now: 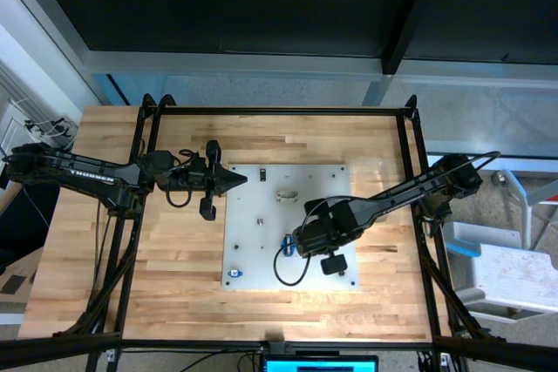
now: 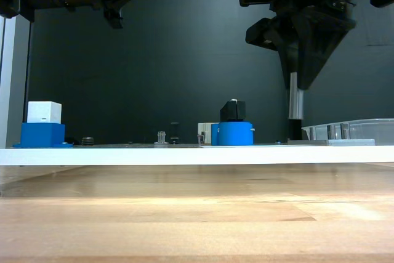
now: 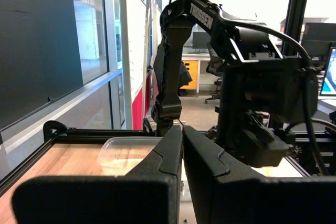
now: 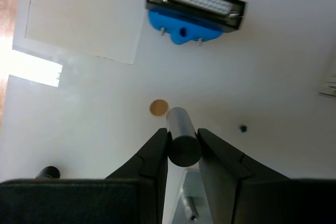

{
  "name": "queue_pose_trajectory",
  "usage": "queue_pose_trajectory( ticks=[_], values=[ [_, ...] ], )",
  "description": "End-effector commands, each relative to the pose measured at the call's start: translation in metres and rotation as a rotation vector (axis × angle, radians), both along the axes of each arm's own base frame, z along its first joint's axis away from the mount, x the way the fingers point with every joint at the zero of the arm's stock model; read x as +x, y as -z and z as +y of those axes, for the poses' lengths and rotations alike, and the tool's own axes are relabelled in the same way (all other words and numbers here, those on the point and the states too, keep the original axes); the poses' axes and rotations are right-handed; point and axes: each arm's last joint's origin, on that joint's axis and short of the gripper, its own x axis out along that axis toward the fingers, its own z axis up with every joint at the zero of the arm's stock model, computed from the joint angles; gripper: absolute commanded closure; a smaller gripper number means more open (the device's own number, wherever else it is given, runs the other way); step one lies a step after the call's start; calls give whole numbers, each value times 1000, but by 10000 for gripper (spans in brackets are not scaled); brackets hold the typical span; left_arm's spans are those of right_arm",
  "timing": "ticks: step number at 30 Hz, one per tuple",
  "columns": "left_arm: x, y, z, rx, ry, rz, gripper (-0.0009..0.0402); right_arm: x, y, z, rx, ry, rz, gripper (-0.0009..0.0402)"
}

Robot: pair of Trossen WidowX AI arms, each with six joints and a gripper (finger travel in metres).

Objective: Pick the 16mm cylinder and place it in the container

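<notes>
One board [image 1: 261, 259]: left gripper [image 1: 242, 179] at edge, right gripper [image 4: 182, 139] above with cylinder [image 4: 180, 125]

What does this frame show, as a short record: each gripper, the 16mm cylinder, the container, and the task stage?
right gripper: above the white board, fingers shut on the 16mm cylinder
16mm cylinder: held upright, hanging clear of the board
container: right of the held cylinder in the low view, apart from it
left gripper: raised at the board's left edge, fingers shut, holding nothing
stage: cylinder picked, not yet placed in the container
</notes>
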Motion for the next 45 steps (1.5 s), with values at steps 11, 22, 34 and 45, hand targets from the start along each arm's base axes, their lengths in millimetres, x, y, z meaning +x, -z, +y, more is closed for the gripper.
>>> queue_pose_trajectory(
  ticks=[11,22,34,45],
  values=[
    [0,0,0,0,0,1,393,-31,-45,-42,39,101,-72,361],
    [0,0,0,0,0,2,393,-76,-47,-99,29,274,-68,361],
    [0,0,0,0,0,2,393,-111,-26,-137,17,444,-31,361],
    [0,0,0,0,0,2,393,-124,-9,-163,30,659,20,361]
  ],
)
